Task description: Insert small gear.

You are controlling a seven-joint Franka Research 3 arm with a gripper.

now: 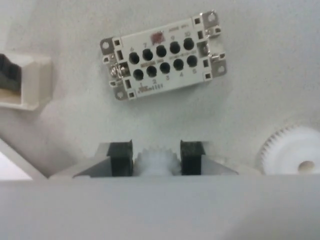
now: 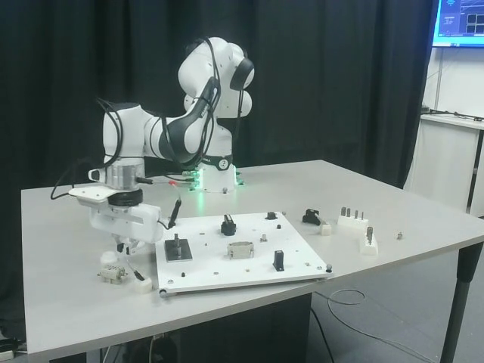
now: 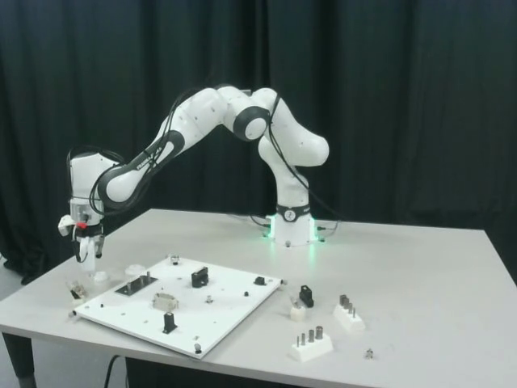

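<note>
We're holding the small gear (image 1: 157, 162) clamped between our gripper (image 1: 157, 159) jaws; we're risking dropping it if the grip's off-center.

the white arm (image 3: 202, 121) has rounded segments with black joint bands, black cables along its links, a green-lit base (image 3: 291, 230) and square black fingertip pads (image 1: 120, 156).

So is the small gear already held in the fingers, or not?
Held: the small gear sits clamped between the two black fingers, above the grey table.
</note>
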